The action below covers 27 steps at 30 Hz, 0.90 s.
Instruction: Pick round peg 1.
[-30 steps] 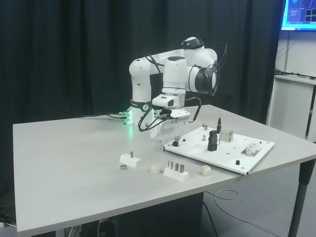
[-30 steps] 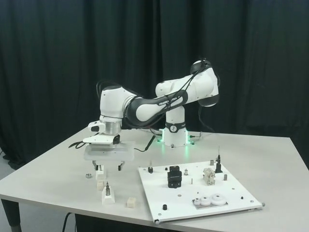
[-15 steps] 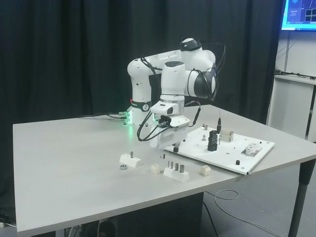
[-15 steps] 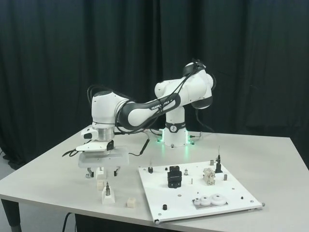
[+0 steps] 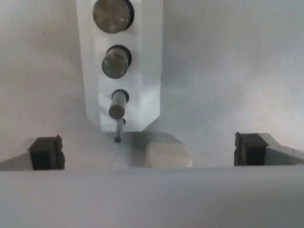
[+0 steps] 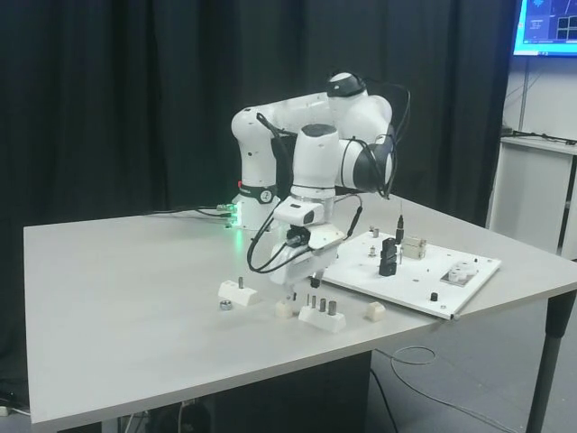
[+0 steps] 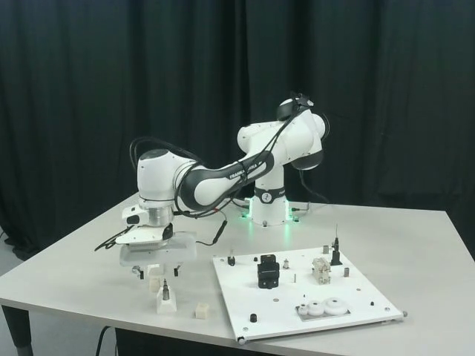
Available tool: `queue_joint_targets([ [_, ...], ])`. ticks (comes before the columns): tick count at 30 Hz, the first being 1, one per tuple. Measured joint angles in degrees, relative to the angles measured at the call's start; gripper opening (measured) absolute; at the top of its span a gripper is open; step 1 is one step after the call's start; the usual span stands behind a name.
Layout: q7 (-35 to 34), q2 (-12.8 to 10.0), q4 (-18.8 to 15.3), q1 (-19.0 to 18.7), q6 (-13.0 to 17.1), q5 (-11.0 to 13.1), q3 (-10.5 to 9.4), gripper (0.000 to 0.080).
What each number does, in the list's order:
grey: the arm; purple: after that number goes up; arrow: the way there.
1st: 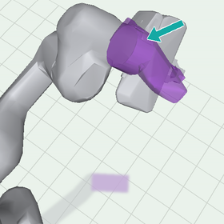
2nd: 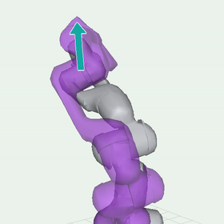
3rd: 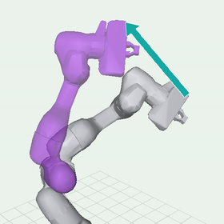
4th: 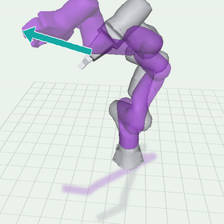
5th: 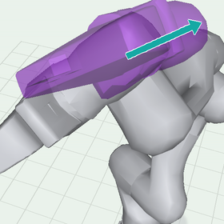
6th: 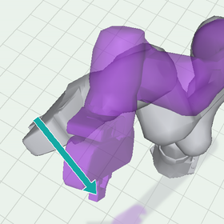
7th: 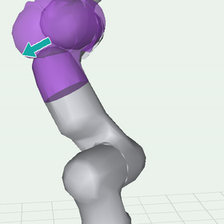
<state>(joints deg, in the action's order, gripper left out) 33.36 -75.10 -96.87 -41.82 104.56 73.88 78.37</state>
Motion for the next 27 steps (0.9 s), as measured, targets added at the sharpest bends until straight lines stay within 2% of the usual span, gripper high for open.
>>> queue_joint_targets([
  [11, 0.48, -0.25, -0.08, 0.41, 0.00, -0.32, -1.57, 0.0800],
  [27, 0.48, -0.26, -0.09, 0.51, 0.59, -0.10, -2.22, 0.0800],
])
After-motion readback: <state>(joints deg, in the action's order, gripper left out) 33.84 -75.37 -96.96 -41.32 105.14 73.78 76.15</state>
